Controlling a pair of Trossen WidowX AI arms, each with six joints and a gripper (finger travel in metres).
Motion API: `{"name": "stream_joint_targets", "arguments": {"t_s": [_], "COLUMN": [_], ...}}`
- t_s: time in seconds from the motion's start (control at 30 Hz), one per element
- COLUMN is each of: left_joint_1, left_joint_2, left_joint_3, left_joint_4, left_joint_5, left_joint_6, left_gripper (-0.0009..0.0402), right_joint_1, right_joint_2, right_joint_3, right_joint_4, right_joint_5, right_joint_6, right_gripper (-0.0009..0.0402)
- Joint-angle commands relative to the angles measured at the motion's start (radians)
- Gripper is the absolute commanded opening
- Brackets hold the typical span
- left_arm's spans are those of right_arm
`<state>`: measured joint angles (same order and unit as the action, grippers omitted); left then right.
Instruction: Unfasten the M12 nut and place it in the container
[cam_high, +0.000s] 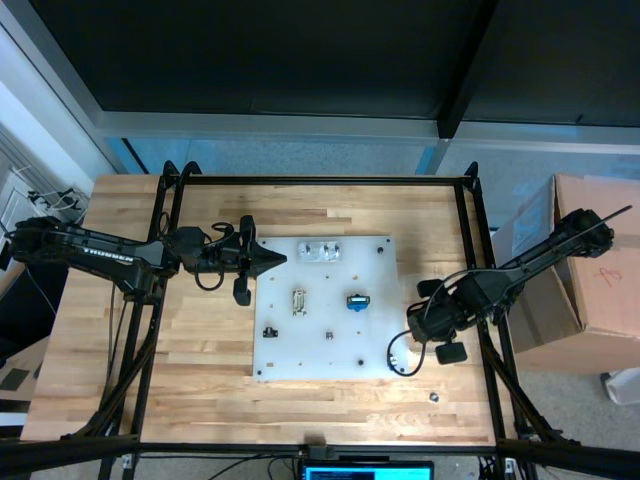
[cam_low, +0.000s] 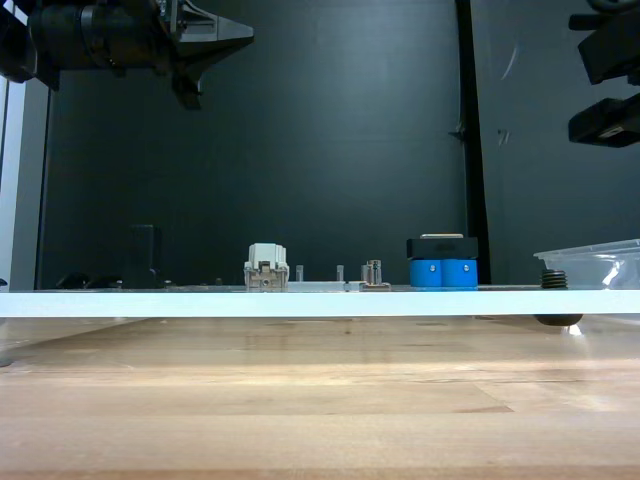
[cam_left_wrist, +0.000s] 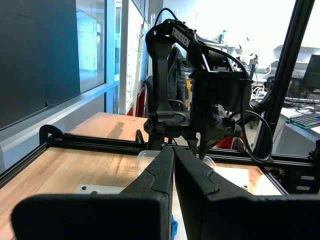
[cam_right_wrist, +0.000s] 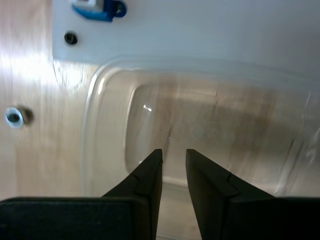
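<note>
Pale planked wood of the bench (cam_low: 300, 400) runs up to a smooth white board (cam_high: 300, 350). At its near right edge the ribbed black stud (cam_low: 553, 281) stands bare. The small silver nut (cam_high: 433, 396) lies free on the bench toward the near right corner, outside the clear plastic container (cam_right_wrist: 95, 100). The right gripper (cam_right_wrist: 173, 157) hangs over that container, fingers slightly apart. The left gripper (cam_high: 282, 259), fingers together, is above the board's far left edge.

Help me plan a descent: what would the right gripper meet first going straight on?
Likely the container floor, right below the right gripper; depth unclear. Nut lies outside it. Left gripper hovers over the board's left edge.
</note>
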<state>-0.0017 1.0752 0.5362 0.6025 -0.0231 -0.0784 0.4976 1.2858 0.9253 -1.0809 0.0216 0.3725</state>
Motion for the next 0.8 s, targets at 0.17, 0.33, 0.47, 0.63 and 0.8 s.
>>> {"name": "stream_joint_targets", "arguments": {"t_s": [0.17, 0.33, 0.47, 0.63, 0.8], "left_joint_1": [0.0, 0.0, 0.0, 0.0, 0.0], "left_joint_2": [0.0, 0.0, 0.0, 0.0, 0.0], "left_joint_3": [0.0, 0.0, 0.0, 0.0, 0.0], "left_joint_4": [0.0, 0.0, 0.0, 0.0, 0.0], "left_joint_5": [0.0, 0.0, 0.0, 0.0, 0.0], "left_joint_6": [0.0, 0.0, 0.0, 0.0, 0.0], "left_gripper": [0.0, 0.0, 0.0, 0.0, 0.0], "right_joint_1": [0.129, 0.222, 0.288, 0.342, 0.371], "right_joint_2": [0.037, 0.097, 0.162, 0.22, 0.262], "right_joint_3": [0.039, 0.042, 0.042, 0.042, 0.051], "right_joint_4": [0.058, 0.12, 0.179, 0.278, 0.307], "right_joint_5": [0.013, 0.009, -0.018, -0.023, -0.026], "right_joint_6": [0.359, 0.58, 0.7, 0.83, 0.975], "right_gripper": [0.013, 0.0171, 0.0194, 0.0211, 0.0216]}}
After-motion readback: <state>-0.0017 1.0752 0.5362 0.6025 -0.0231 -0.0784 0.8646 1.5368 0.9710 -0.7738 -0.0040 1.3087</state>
